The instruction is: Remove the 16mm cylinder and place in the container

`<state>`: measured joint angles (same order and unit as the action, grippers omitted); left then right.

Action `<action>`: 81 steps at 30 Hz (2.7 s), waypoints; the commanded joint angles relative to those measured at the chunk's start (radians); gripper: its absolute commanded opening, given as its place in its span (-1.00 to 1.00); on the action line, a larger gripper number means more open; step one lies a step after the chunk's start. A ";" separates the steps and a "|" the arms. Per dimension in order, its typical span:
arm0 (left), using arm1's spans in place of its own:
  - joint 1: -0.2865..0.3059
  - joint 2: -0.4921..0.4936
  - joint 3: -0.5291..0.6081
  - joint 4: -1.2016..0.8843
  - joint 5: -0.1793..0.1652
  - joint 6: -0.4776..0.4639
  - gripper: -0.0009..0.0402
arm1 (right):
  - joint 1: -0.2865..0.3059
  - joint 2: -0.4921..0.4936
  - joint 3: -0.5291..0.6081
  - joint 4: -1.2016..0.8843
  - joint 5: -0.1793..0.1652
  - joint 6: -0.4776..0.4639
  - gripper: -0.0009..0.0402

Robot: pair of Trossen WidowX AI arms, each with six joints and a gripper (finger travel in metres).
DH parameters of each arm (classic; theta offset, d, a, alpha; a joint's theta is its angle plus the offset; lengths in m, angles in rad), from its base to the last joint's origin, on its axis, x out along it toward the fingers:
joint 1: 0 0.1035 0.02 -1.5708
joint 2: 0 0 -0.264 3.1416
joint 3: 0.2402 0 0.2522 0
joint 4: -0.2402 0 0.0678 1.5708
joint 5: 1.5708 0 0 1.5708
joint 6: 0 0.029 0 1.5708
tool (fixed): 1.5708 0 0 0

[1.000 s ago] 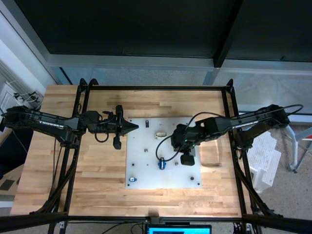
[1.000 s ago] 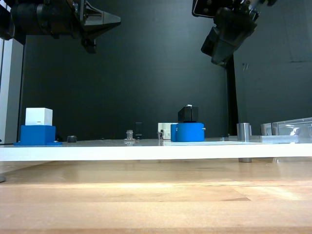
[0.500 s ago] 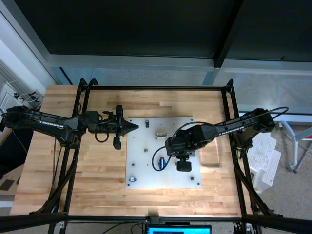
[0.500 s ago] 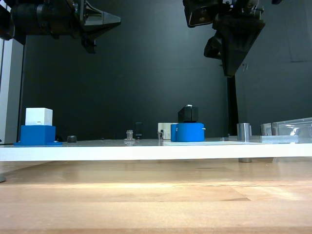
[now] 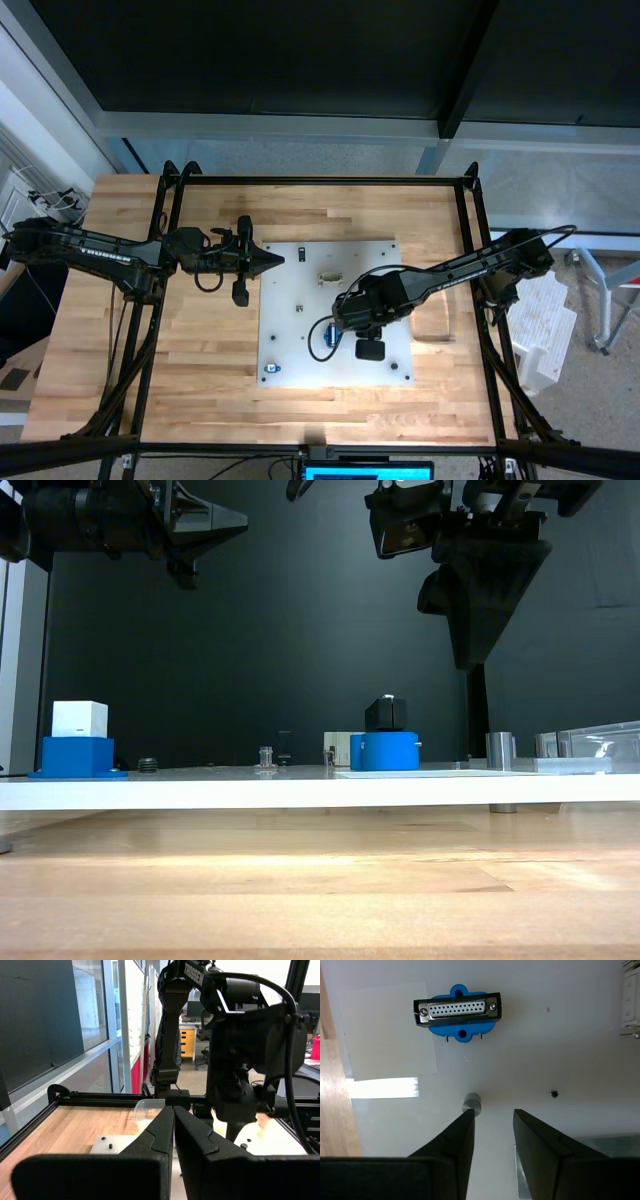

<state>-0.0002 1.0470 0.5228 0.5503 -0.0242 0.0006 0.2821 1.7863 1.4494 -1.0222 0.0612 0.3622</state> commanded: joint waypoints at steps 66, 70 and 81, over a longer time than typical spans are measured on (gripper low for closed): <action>0.000 0.000 0.000 0.000 0.000 0.000 -0.96 | 0.052 0.056 -0.138 0.156 0.024 -0.003 -0.96; 0.000 0.000 0.000 0.000 0.000 0.000 -0.96 | 0.053 0.056 -0.140 0.157 0.024 -0.003 -0.96; 0.000 0.000 0.000 0.000 0.000 0.000 -0.96 | 0.053 0.056 -0.140 0.157 0.024 -0.003 -0.96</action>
<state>-0.0002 1.0470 0.5224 0.5503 -0.0242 0.0006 0.3347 1.8381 1.3106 -0.8669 0.0872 0.3580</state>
